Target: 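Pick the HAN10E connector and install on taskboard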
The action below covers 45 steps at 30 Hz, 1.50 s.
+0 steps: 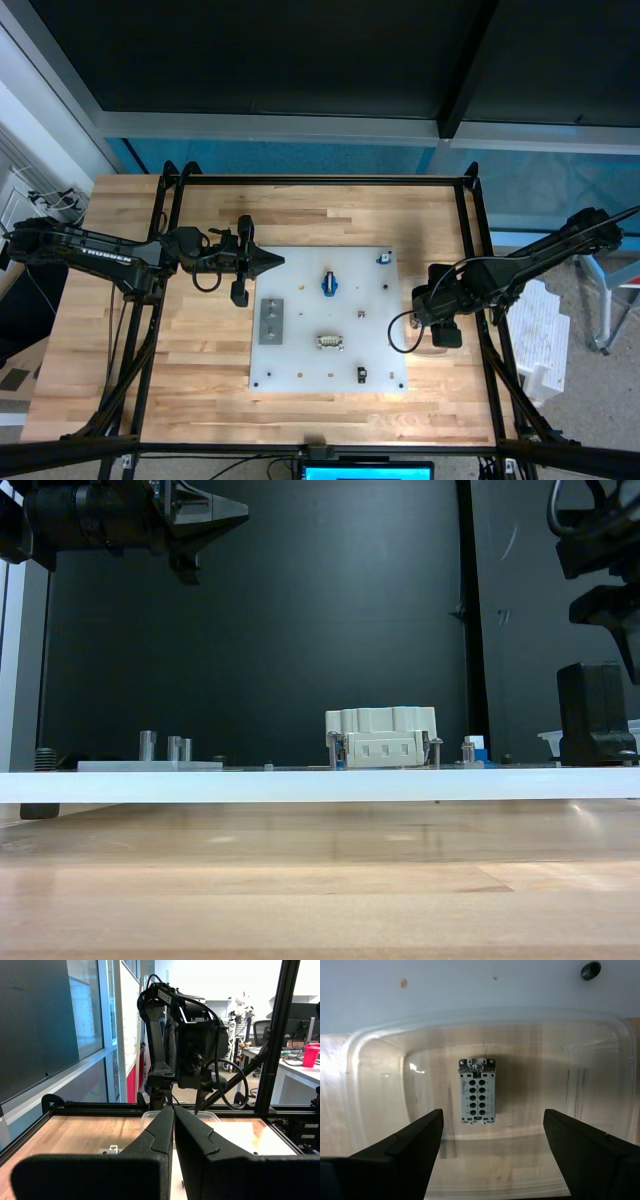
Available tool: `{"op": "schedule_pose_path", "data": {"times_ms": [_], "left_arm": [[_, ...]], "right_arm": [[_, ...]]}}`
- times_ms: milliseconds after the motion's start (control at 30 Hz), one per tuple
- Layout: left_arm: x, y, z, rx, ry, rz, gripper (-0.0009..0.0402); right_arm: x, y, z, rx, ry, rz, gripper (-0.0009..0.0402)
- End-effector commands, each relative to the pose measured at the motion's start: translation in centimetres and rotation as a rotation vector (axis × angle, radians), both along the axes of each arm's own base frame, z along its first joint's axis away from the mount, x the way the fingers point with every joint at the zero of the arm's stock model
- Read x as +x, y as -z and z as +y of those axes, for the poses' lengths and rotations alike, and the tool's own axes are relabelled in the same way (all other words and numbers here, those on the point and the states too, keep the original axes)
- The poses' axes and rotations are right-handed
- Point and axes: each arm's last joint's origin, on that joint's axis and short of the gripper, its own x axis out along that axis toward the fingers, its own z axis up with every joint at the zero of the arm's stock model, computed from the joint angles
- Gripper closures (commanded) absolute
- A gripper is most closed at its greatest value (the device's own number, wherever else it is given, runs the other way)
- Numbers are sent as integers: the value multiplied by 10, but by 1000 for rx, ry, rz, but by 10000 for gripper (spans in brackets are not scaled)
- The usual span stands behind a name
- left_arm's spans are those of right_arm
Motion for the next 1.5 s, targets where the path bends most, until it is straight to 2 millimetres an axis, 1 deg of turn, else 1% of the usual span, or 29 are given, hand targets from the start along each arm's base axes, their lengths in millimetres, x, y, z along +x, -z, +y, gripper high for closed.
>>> {"op": "schedule_pose_path", "data": {"times_ms": [33,567,933,1267,1500], "left_arm": [[0,0,0,0,0,0,392],[0,0,0,0,0,0,392],[0,0,0,0,0,0,392],[0,0,0,0,0,0,392],[0,0,0,0,0,0,392]], "right_arm": [[1,7,1,-19,4,3,101],[3,40,8,-21,-38,7,98],[3,55,10,-14,-42,-5,98],[-3,68,8,-19,-45,4,99],[-4,74,7,-14,-45,-9,118]]}}
